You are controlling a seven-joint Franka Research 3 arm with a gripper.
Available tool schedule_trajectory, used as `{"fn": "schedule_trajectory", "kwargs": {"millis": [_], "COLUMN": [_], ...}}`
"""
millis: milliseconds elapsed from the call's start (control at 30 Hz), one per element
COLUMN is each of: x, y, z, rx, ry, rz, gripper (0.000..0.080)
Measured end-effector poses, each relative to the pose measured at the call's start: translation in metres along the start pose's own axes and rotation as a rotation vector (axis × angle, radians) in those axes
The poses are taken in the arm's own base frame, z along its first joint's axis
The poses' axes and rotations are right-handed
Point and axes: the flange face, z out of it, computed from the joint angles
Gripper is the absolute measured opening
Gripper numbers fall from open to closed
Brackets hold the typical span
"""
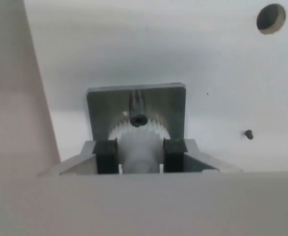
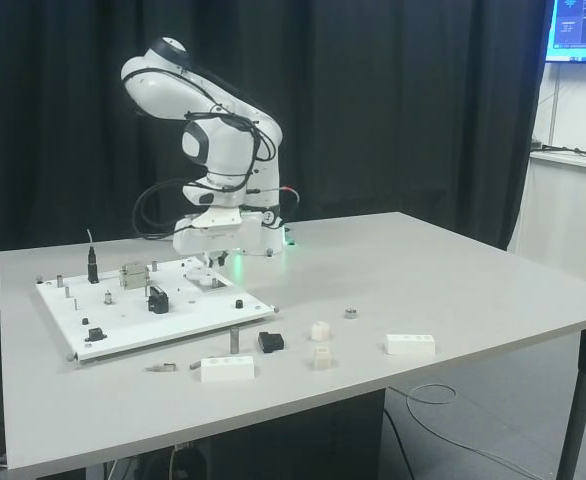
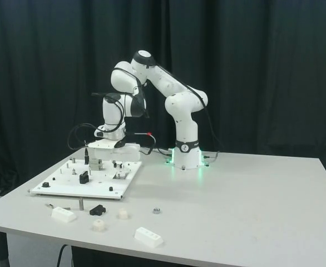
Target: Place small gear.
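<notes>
The small white toothed gear [image 1: 139, 140] sits between my gripper's [image 1: 140, 156] two black finger pads [image 1: 105, 156], which I see clamped on its white hub from both sides. Through the wrist camera the gear hangs directly over a grey square metal plate [image 1: 171, 105], and an upright grey peg with a dark end [image 1: 138, 119] shows just at the gear's toothed edge. I cannot tell whether the gear is touching the peg or the plate. The plate lies in the white flat assembly board [image 1: 134, 44], which has a round dark hole [image 1: 270, 18] and a small black screw [image 1: 249, 133] well apart from the gear.

From the first room camera I see the gripper [image 2: 211, 262] low over the far edge of the white board [image 2: 188, 315], with the white robot arm [image 2: 208, 130] folded above it. A black block [image 2: 158, 301] and a grey metal block [image 2: 131, 276] stand on the board near the gripper.

On the grey table [image 2: 453, 280] in front of the board lie a black clip [image 2: 269, 342], two small white cube-like pieces [image 2: 320, 330], a small grey ring [image 2: 351, 313] and two white rectangular blocks [image 2: 410, 344]. A green glow shows at the arm's base [image 3: 186, 158] in the second room camera.
</notes>
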Motion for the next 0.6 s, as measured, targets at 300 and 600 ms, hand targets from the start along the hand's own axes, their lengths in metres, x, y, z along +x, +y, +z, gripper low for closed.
{"fn": "schedule_trajectory", "kwargs": {"millis": [300, 600], "x": [-0.0009, -0.0010], "y": [0.0008, 0.0021], "z": [-0.0073, -0.0083], "rx": [0.006, 0.017], "ry": [0.004, 0.002], "rz": [0.001, 0.004], "gripper": [0.0193, 0.0193]}}
